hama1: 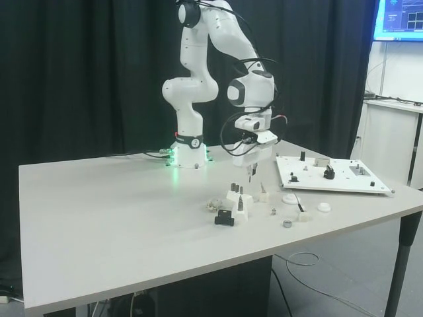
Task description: Insert square peg 1.
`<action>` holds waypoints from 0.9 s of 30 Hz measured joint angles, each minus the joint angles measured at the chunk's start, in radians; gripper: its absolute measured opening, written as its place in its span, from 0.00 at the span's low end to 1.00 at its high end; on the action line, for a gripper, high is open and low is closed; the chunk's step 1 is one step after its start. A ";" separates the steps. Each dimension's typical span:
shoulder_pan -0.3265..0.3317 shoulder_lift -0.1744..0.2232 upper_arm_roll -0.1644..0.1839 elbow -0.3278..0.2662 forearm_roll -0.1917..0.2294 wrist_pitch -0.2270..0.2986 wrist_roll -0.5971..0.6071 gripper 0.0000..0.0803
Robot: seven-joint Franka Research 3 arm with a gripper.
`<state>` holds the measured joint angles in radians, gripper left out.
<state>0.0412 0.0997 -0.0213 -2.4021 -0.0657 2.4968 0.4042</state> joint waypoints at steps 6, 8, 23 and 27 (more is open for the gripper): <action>0.000 -0.007 0.000 0.002 0.000 -0.011 0.000 0.04; 0.000 -0.008 0.000 0.003 0.000 -0.012 0.000 0.04; 0.000 -0.008 0.000 0.005 0.000 -0.012 0.000 0.04; 0.000 -0.008 0.000 0.005 0.000 -0.012 0.000 0.04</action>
<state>0.0414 0.0921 -0.0213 -2.3972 -0.0657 2.4844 0.4042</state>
